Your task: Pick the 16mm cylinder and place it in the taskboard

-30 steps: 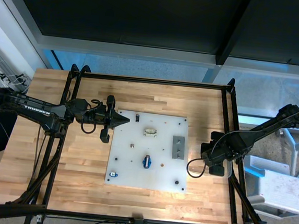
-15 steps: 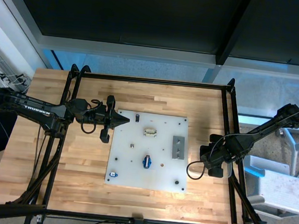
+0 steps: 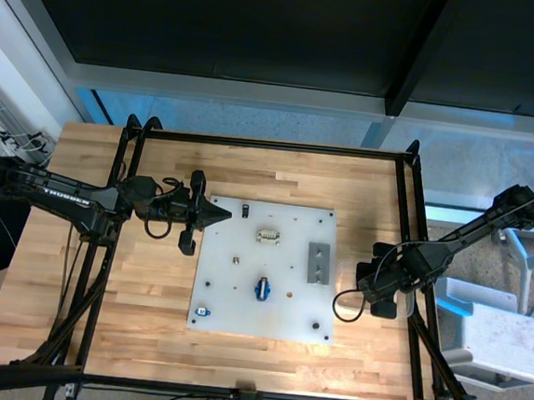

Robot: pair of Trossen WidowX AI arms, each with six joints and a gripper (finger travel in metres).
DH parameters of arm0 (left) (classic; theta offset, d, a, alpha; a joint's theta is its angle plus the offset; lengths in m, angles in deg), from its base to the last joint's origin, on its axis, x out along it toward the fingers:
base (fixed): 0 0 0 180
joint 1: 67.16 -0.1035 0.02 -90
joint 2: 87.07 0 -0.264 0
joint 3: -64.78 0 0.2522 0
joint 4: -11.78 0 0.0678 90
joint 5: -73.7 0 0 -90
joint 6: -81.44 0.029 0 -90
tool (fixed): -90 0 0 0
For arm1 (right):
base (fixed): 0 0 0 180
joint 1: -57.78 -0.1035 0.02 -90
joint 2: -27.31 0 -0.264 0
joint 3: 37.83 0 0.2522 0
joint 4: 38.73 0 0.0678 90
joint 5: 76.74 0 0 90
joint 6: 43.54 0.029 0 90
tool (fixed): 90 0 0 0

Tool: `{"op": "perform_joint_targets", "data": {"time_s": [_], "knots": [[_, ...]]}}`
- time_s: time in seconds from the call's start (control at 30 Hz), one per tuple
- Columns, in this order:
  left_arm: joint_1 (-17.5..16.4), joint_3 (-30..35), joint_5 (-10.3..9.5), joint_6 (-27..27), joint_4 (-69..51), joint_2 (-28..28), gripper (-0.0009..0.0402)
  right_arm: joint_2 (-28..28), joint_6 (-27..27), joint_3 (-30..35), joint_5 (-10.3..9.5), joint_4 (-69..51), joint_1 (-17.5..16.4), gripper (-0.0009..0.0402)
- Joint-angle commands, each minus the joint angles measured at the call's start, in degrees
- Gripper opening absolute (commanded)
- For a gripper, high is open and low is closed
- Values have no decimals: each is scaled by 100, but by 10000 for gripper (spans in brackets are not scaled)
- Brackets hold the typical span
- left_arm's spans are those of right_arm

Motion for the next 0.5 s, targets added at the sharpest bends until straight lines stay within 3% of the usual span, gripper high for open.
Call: {"op": "perform_joint_targets", "data": {"time_s": [0.03,0.5], "knots": [[0,2,2,2,2,0,0,-2,-4,-101,20,146,-4,188],[-2,2,2,2,2,0,0,-2,-4,-341,70,452,-2,188]]}}
